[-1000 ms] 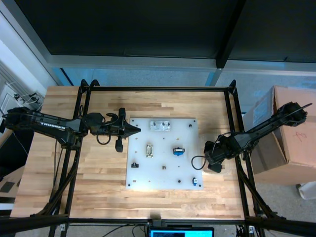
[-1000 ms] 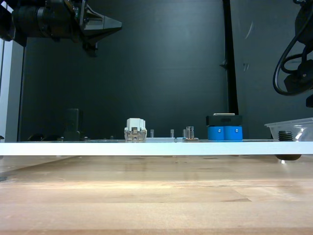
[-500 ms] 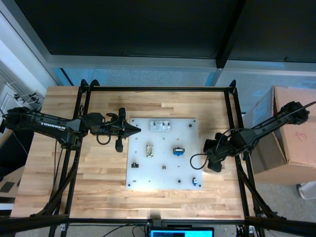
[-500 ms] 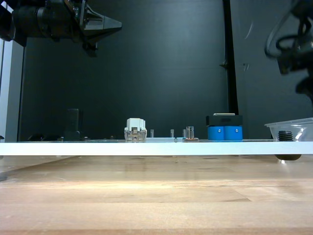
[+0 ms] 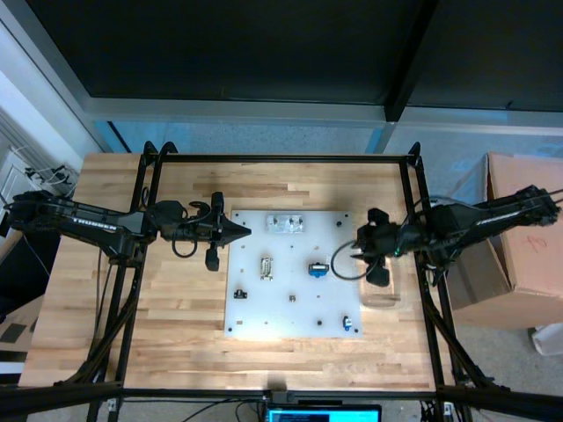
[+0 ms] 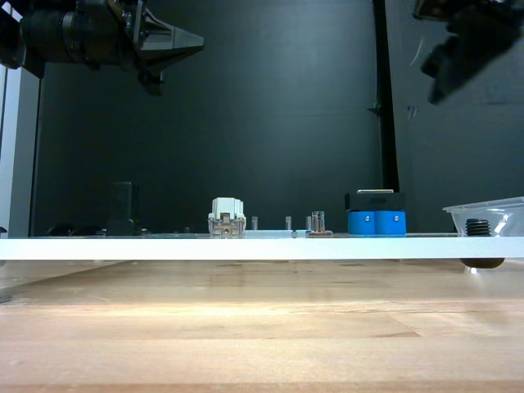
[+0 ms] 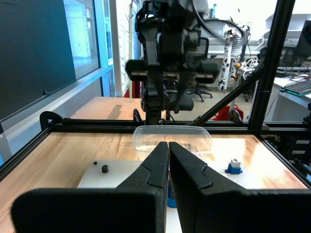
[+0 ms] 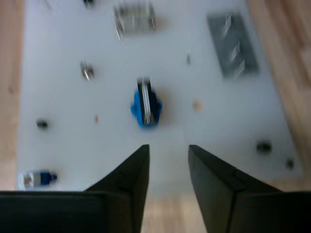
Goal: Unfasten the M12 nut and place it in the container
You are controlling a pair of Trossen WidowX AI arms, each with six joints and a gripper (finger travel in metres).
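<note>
Above the white board's (image 5: 290,321) side edges hang left tool (image 5: 246,231), closed, and right tool (image 8: 167,148), parted, both empty.

A pale wood table (image 5: 290,360) stands on a grey floor (image 5: 264,136). A dark panel (image 5: 237,44) closes off the far side. A cardboard box (image 5: 519,246) sits just to the table's right. The left wrist view shows a tall window (image 7: 80,39) and a brightly lit room beyond.

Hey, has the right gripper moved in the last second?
Yes. The right gripper has risen and swung from above the clear container to the right edge of the white board; the left gripper hangs at its far left edge.
</note>
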